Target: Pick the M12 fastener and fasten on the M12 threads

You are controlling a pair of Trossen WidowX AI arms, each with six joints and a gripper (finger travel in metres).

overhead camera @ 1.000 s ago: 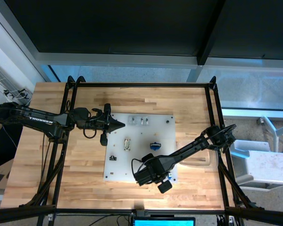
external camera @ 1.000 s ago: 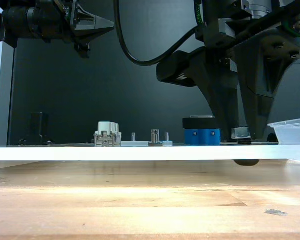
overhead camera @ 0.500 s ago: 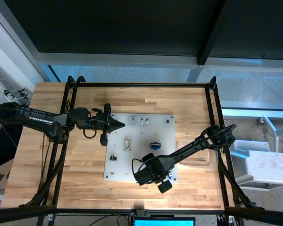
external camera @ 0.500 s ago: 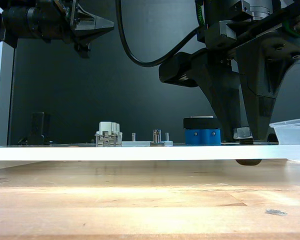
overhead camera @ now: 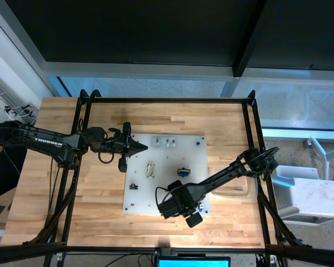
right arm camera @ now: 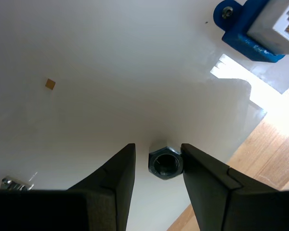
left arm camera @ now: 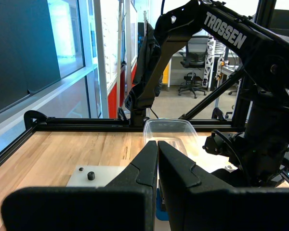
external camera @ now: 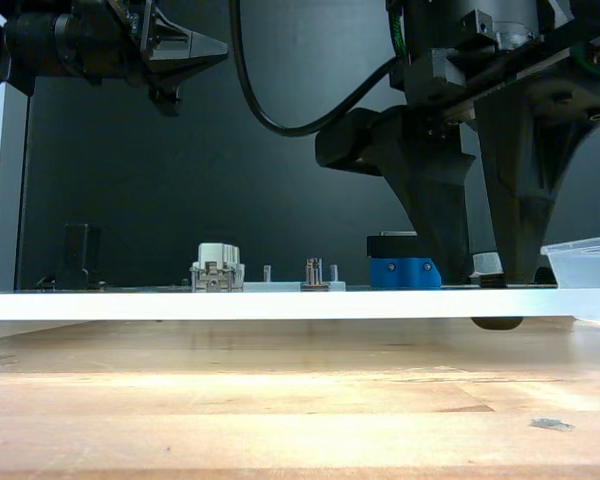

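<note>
M12 nut (right arm camera: 166,163) sitting on its stud (external camera: 489,282), my right gripper (right arm camera: 157,151) straddling it, narrowly parted, left gripper (left arm camera: 157,143) hovering closed over board's (overhead camera: 139,194) far-left edge

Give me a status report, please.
Right tool open, straddling nut, board's near right edge. Left tool shut above board's far left. Nut apparently on stud.

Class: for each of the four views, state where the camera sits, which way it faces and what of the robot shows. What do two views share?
High view: above the near edge, looking down; both arms, left pincer over the board's far left, right pincer at its near right.
Low view: table height, looking level; both pincers.
Left wrist view: along the shut left pincer toward the right arm.
Right wrist view: straight down; open right pincer straddles the nut.
Low and right wrist views share the nut.
</note>
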